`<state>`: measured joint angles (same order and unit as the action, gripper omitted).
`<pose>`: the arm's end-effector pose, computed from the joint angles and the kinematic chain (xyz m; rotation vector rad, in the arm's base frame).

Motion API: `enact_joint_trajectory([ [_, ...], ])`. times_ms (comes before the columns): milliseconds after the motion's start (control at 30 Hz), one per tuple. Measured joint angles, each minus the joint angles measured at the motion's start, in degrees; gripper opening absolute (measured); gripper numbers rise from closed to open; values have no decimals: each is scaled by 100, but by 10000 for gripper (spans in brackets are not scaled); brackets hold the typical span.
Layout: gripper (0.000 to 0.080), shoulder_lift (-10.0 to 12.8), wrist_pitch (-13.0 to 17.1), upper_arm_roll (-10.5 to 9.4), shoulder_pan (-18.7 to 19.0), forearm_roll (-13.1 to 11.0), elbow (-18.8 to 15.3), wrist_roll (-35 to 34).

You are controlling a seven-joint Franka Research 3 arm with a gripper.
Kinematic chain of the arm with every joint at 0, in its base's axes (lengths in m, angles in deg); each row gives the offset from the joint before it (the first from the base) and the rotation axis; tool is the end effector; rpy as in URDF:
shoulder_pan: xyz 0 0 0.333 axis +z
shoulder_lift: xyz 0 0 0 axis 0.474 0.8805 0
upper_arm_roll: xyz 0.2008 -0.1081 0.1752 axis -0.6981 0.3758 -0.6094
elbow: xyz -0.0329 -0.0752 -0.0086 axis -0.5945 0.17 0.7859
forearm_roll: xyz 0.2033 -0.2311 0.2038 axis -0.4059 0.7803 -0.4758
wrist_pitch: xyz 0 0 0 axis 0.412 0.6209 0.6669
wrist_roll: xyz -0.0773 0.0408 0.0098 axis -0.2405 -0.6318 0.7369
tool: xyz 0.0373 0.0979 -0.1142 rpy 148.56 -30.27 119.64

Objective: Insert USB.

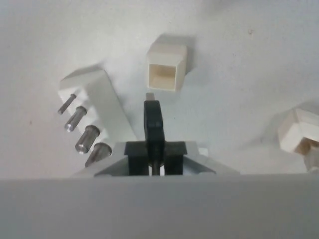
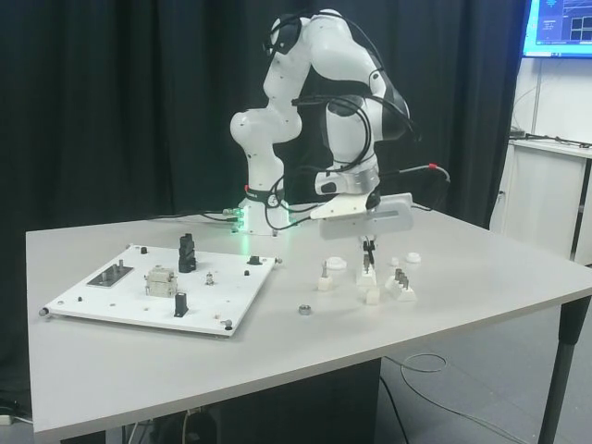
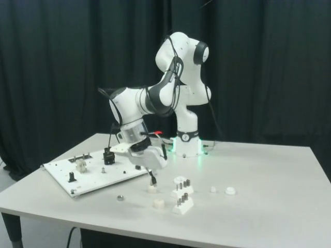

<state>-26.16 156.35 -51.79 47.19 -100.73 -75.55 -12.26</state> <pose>0.5787 -0.0551 0.2370 -2.2602 1.8648 0.4169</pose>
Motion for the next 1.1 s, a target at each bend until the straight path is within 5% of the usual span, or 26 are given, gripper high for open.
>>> enact_joint_trajectory([
  [367,61,0,-248,44,2,117,224,-111],
  [1100,60,1,-256,51,24,278,261,-222],
])
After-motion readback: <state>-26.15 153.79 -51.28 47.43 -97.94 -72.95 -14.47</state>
